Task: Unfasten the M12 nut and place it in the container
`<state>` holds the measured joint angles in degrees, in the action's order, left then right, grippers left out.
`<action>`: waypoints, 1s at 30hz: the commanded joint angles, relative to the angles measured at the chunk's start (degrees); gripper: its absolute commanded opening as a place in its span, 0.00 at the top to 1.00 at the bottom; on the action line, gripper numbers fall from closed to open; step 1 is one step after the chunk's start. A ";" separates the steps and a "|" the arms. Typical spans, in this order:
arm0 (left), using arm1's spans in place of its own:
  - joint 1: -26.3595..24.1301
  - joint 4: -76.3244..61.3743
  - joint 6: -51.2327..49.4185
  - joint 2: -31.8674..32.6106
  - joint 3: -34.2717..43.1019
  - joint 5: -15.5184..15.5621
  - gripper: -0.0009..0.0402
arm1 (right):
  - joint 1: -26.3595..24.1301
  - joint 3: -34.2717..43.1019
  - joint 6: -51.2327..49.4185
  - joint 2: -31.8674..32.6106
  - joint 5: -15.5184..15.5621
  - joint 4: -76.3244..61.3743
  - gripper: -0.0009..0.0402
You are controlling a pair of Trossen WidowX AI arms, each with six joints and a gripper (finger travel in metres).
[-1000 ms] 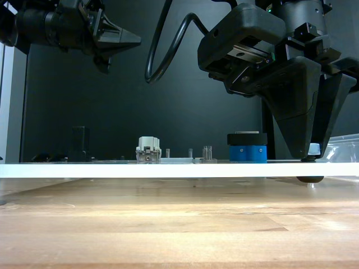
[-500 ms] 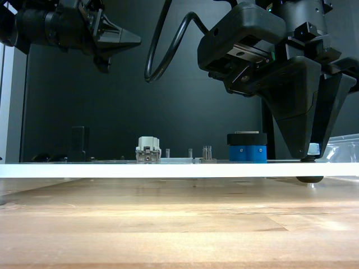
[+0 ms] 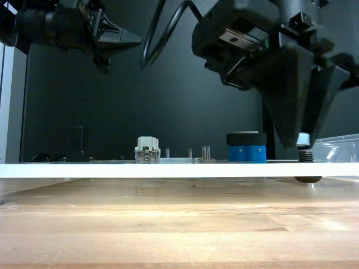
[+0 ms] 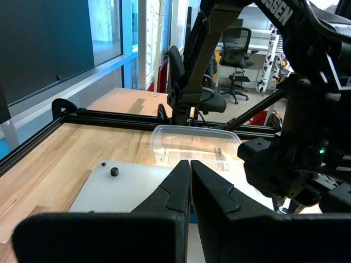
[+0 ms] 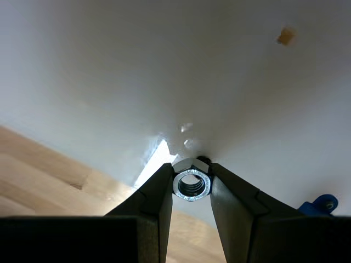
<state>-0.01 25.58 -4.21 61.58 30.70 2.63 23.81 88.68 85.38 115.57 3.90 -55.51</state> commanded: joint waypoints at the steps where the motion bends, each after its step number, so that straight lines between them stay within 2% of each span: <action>1: 0.00 -0.02 0.02 0.02 0.02 -0.02 0.98 | 0.02 -0.07 0.00 0.15 0.13 -0.83 0.88; 30: 0.00 0.00 0.02 0.02 0.00 -0.02 0.98 | 0.07 -1.99 -0.70 0.35 -0.11 0.76 0.88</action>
<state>-0.01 25.56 -4.21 61.60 30.70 2.63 23.86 86.78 84.97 115.77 4.16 -54.61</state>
